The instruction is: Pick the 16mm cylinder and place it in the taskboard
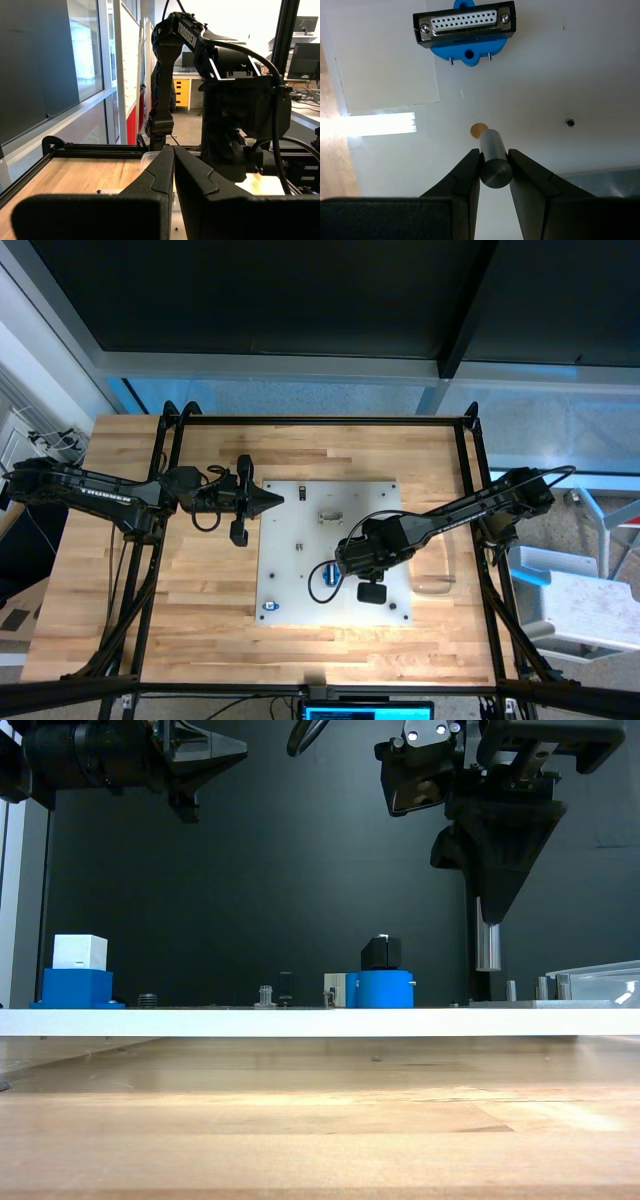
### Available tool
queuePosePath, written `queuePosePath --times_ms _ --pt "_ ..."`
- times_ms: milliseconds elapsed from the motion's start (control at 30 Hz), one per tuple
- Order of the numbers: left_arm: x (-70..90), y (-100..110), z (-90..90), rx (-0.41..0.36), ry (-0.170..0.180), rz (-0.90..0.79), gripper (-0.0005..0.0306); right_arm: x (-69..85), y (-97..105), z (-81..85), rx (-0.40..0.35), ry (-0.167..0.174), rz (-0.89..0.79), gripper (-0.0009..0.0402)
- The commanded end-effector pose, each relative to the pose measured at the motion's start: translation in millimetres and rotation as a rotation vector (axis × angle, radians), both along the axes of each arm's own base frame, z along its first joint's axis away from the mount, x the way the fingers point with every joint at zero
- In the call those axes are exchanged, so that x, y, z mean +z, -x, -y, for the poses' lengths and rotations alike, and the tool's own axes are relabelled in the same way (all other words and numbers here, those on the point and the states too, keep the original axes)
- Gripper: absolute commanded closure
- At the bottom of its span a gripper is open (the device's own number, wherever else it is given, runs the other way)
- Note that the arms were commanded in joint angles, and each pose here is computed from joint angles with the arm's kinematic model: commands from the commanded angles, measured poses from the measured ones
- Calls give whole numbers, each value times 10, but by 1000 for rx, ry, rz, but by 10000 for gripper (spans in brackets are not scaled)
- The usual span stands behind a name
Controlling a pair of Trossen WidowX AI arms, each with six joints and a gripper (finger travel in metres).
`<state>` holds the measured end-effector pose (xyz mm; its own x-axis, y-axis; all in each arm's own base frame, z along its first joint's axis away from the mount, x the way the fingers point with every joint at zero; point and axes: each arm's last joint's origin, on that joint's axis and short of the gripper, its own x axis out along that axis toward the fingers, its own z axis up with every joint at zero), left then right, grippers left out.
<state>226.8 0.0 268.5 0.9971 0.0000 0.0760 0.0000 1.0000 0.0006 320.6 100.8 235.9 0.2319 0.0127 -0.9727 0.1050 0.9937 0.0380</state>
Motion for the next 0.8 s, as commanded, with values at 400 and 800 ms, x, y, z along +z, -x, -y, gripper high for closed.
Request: queuePosePath --times_ms 400,800 --pt "1 0 0 0 0 0 300 -113 -62 -39 10 -20 -21 366" --pt "1 0 -1 0 0 0 300 -155 -69 -57 13 -16 -34 366"
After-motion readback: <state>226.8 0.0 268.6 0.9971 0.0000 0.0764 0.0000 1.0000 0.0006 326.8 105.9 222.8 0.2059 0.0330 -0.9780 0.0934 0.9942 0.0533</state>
